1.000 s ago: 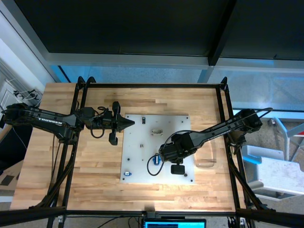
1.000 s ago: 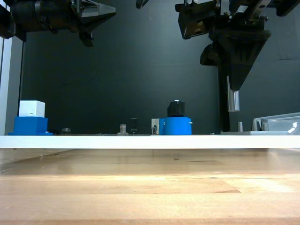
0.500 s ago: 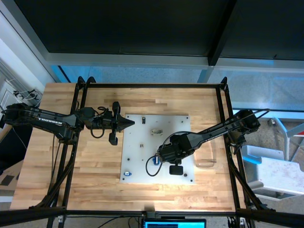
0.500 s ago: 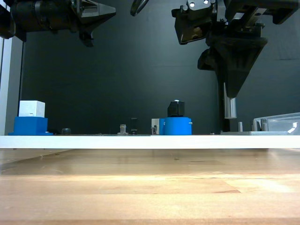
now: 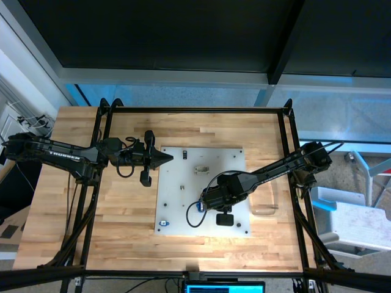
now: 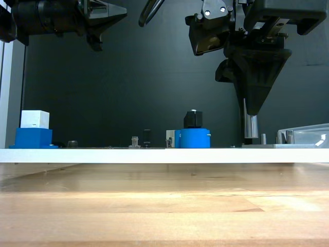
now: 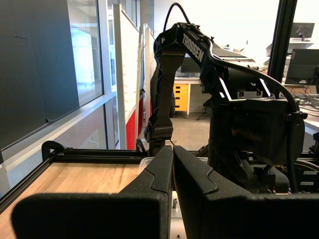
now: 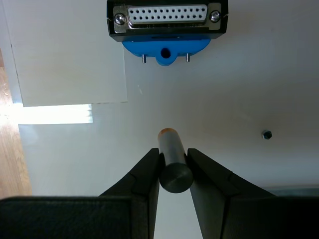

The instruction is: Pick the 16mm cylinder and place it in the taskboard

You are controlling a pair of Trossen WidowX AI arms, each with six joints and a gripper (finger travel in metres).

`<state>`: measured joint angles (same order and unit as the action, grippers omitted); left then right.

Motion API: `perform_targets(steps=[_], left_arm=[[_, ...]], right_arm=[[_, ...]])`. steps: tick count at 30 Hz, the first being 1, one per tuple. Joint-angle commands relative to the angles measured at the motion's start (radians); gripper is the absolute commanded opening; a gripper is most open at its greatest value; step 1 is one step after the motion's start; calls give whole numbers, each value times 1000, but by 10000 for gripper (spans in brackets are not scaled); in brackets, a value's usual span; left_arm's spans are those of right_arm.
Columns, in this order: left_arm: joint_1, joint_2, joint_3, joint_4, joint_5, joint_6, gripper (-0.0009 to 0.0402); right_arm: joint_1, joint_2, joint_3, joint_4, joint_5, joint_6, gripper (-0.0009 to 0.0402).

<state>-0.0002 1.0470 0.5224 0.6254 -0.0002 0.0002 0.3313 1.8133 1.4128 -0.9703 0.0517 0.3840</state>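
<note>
The wooden table [image 5: 122, 232] is carrying the white taskboard [image 5: 177, 210] at its middle. Both arms are reaching in over it. The right arm [image 7: 164, 94] is showing white TROSSEN lettering [image 7: 195, 46] along its upper link in the left wrist view, and the same word is running along the left arm [image 5: 58, 153] from above.

The left gripper [image 7: 172, 148] is hovering high over the board's left edge, its fingers pressed together with nothing between them.

The right gripper [image 8: 173, 152] is pointing straight down over the board's near half, its two fingers clamping the 16mm cylinder [image 6: 250, 126] by its upper end.

The blue connector [image 8: 167, 51], with its rows of pin holes facing the camera, is sitting near the cylinder but apart from it.

The cylinder is hanging upright, its lower end just above the white surface and not touching it.
</note>
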Motion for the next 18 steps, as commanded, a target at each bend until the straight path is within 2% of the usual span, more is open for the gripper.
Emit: perform_targets(steps=[1,18], left_arm=[[0,0,0,0,0,0,0],[0,0,0,0,0,0,0]], right_arm=[[0,8,0,6,-1,0,59],[0,12,-22,31,0,3,59]])
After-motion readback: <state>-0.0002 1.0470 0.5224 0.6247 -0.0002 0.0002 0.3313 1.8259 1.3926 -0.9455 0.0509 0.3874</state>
